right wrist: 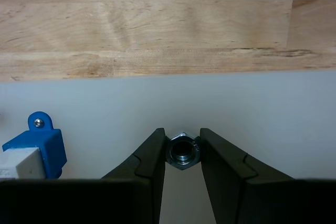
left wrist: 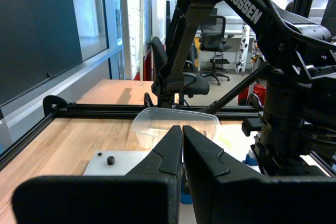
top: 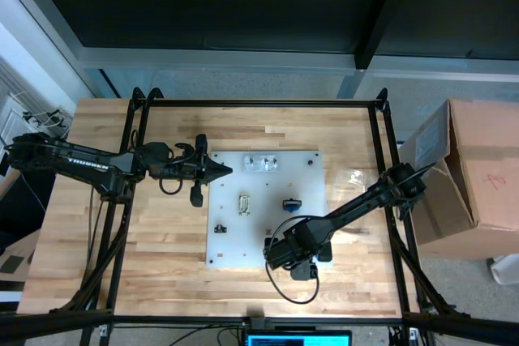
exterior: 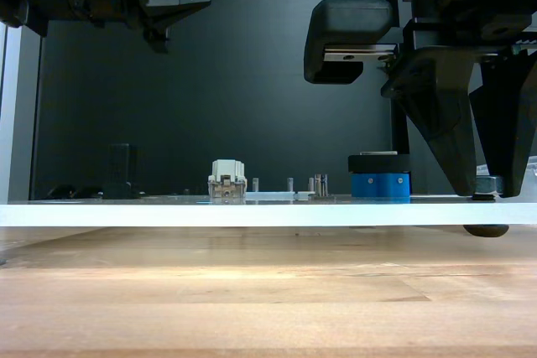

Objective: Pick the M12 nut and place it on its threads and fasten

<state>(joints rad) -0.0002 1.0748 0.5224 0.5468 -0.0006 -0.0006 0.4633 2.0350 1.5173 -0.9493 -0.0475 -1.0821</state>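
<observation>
The pale wooden desk (top: pixel 81 241) lies below the black left tool (top: pixel 223 170), which hangs closed. The white board (top: pixel 235 249) sits just under the black right tool (right wrist: pixel 182 135), whose tips clamp the small silver hex nut (right wrist: pixel 182 151). Whether the nut is on its stud cannot be told.

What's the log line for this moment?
left gripper: shut, empty, raised at board's left edge | right gripper: shut on M12 nut, low at board's near right edge | on its stud: cannot tell

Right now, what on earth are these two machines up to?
The right pincer is down at the near right edge of the white board, clamped on a small silver M12 nut. Whether the nut sits on its stud cannot be told. The left pincer hangs shut above the board's left edge, holding nothing.
</observation>
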